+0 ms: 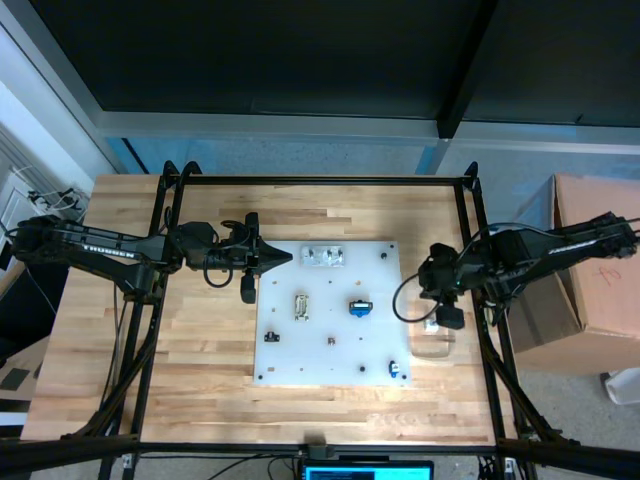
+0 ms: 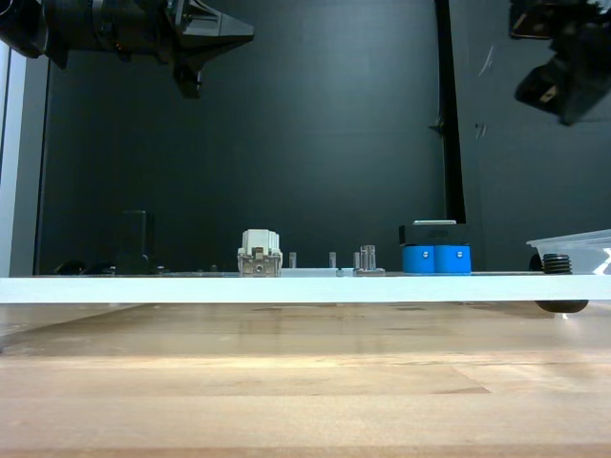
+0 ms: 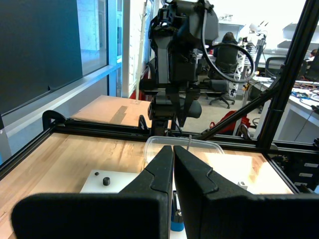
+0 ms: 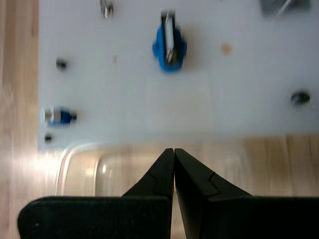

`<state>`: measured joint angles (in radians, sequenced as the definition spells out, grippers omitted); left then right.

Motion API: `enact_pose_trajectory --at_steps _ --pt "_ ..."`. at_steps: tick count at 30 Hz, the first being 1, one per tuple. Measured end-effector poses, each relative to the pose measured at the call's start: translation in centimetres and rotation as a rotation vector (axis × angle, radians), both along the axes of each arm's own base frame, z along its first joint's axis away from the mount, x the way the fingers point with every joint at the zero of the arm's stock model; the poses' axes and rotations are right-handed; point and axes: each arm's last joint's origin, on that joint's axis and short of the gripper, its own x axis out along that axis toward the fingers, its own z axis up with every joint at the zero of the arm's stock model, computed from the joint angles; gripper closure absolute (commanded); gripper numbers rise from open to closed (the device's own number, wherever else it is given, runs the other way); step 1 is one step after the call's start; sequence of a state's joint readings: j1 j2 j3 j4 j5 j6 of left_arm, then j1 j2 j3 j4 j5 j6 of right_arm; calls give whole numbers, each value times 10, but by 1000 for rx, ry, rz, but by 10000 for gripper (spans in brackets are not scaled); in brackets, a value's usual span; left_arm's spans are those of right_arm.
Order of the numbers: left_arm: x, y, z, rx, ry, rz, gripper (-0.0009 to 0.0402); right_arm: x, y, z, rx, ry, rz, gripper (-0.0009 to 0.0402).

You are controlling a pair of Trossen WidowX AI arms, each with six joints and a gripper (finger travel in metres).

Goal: Pick the RJ45 connector and install on the taskboard

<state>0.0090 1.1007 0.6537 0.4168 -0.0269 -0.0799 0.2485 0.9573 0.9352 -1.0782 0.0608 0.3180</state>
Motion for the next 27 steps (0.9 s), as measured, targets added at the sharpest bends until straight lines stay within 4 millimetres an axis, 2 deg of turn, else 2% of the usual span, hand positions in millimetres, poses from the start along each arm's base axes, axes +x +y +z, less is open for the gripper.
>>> enact_pose_trajectory --at_steps 7,17,27 --pt "0 0 0 0 0 0 393 -10 8 6 12 98 -15 394" --pt "0 0 0 0 1 0 392 -22 9 9 21 213 -38 393" --pt "0 0 0 0 0 0 393 -13 15 0 -6 285 -12 387"
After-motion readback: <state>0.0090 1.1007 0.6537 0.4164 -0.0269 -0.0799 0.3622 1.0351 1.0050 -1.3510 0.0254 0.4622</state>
